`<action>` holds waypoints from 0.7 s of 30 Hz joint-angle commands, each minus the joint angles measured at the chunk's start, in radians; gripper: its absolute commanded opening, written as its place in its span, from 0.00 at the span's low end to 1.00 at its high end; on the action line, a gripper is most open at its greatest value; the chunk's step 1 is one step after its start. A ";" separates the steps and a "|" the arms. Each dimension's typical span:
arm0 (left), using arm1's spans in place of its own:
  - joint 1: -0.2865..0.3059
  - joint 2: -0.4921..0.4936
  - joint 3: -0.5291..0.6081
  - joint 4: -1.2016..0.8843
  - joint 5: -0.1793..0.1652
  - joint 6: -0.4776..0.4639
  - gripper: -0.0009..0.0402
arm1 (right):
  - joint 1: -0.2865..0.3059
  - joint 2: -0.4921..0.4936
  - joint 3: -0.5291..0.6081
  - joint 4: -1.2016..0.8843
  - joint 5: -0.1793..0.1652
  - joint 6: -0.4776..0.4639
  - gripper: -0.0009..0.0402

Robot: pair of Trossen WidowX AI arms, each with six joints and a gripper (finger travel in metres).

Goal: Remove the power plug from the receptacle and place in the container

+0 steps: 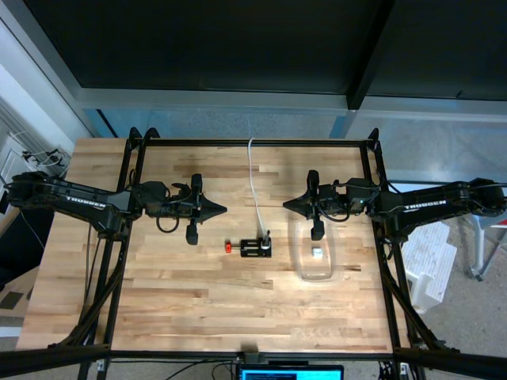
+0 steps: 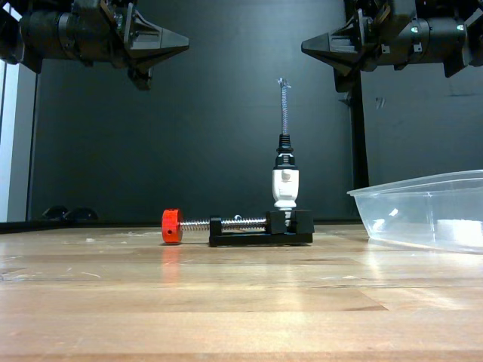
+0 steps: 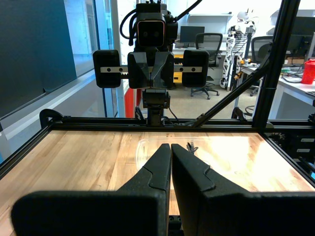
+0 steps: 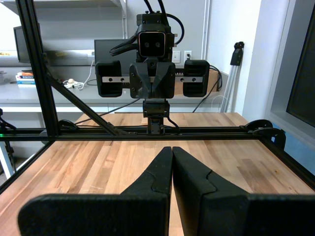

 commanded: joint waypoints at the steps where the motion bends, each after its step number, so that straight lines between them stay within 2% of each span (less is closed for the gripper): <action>1: 0.000 0.000 0.000 0.000 0.000 0.000 0.02 | 0.000 0.000 0.000 0.000 0.000 0.000 0.02; 13: 0.000 0.000 0.000 0.000 0.000 0.000 0.02 | 0.001 0.000 0.008 -0.022 0.000 0.027 0.02; 21: 0.000 0.000 0.000 0.000 0.000 0.000 0.02 | 0.004 0.001 0.161 -0.465 0.000 0.030 0.02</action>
